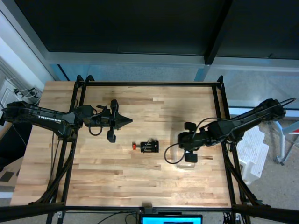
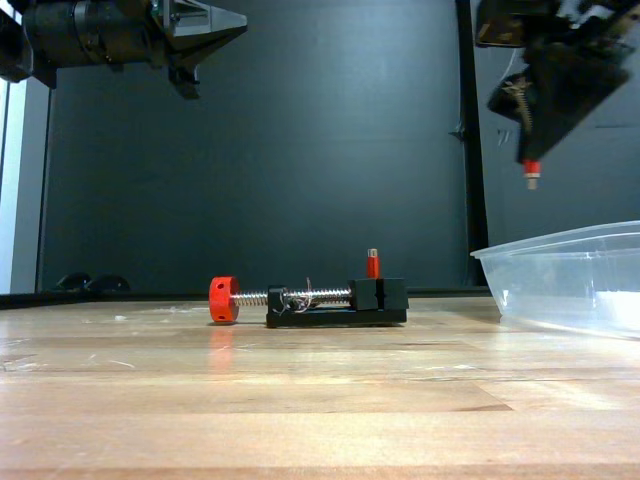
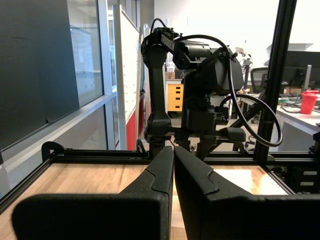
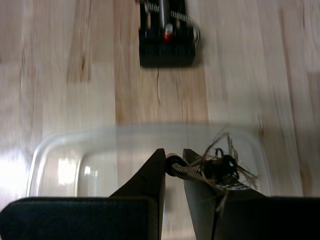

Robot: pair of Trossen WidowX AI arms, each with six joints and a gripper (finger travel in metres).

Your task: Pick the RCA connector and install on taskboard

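The taskboard (image 1: 149, 146) is a small black block with a red knob (image 2: 223, 299) on a spring rod, lying mid-table; it also shows in the right wrist view (image 4: 166, 47). My right gripper (image 2: 528, 150) hangs above the clear tray, shut on the RCA connector (image 2: 531, 172). The connector's red collar and silvery tip point down. In the right wrist view the connector (image 4: 176, 166) sits between the fingers with a coiled sleeve and frayed wires behind it. My left gripper (image 1: 127, 121) hovers high left of the taskboard, shut and empty (image 3: 173, 155).
A clear plastic tray (image 2: 570, 270) rests on the table right of the taskboard, directly under the right gripper (image 4: 174, 159). A short red-and-silver post (image 2: 372, 263) stands on the taskboard's block. A black frame rail borders the table.
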